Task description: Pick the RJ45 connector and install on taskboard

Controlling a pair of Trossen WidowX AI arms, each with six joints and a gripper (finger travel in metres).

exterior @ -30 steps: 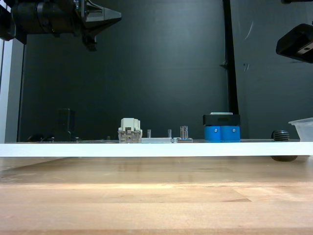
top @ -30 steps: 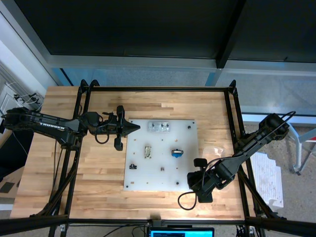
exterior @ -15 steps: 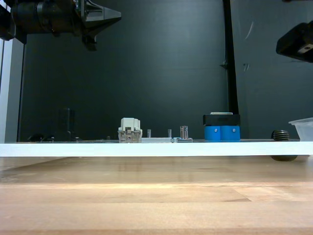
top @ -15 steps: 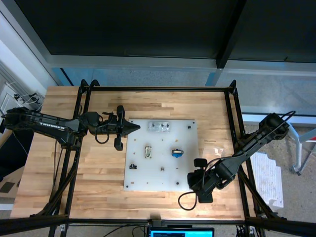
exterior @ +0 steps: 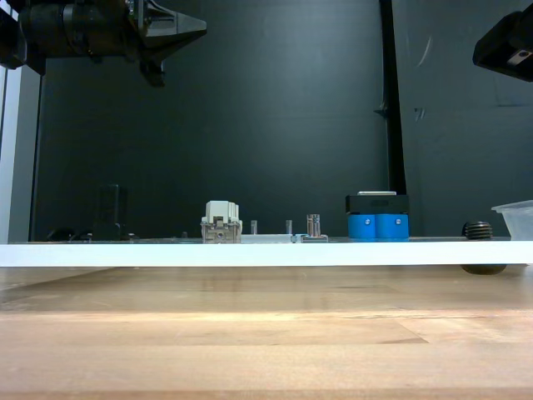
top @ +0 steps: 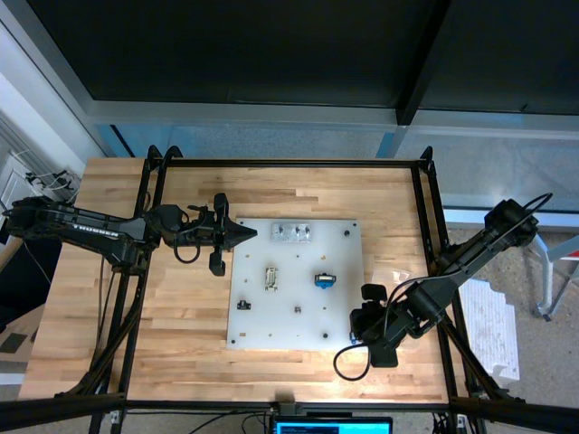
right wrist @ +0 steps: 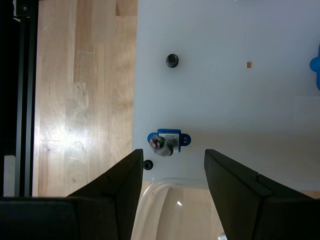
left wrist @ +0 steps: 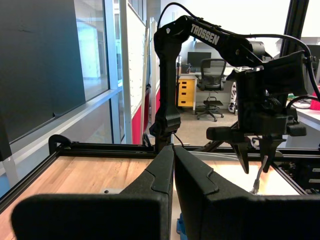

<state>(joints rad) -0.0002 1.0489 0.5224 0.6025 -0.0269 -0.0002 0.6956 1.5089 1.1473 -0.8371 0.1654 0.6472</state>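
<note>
Shows the RJ45 connector (right wrist: 160,144) tucked in a small blue holder (right wrist: 170,132) at the taskboard (right wrist: 240,110) edge, just beside the clear tray (right wrist: 165,184). Holds the right gripper (right wrist: 172,156) wide open and empty above it, likely to avoid tugging it. Parks the left gripper (left wrist: 173,152) pinched shut, high over the board's left edge, out of the way.

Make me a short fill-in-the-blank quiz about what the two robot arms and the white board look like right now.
The left gripper hangs in the air near the taskboard with its fingers ___. The right gripper looks down on the taskboard, open and holding ___. The taskboard lies on a ___ table.
Missing words: shut; nothing; wooden.
</note>
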